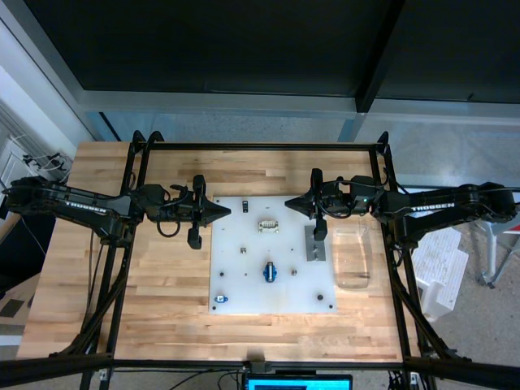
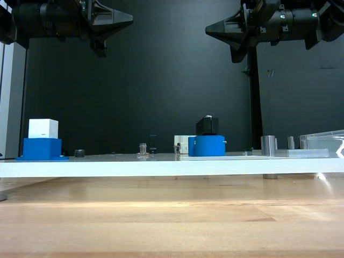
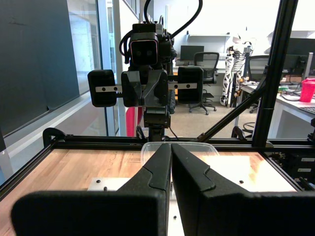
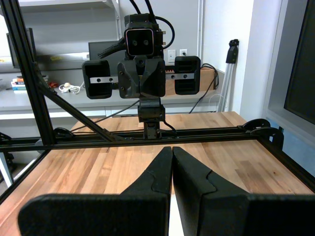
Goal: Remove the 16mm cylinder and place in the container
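Observation:
The 16mm cylinder (image 2: 268,145) is a short silver peg standing upright at the near end of the grey block (image 1: 316,243) on the white board (image 1: 244,284). The clear container (image 1: 352,257) lies just right of the board, and its rim (image 3: 209,146) also shows in the left wrist view. My left gripper (image 1: 230,210) hovers high over the board's left rear edge, shut and empty. My right gripper (image 1: 286,203) hovers high over the board's rear, left of the block, also shut and empty. The two tips face each other (image 3: 171,147) (image 4: 172,148).
On the board stand a blue fitting (image 1: 269,271), a small blue base with a white cube (image 2: 42,142), a rear connector (image 1: 267,224) and a tiny pin (image 1: 244,250). A black frame (image 1: 260,147) bounds the wooden table.

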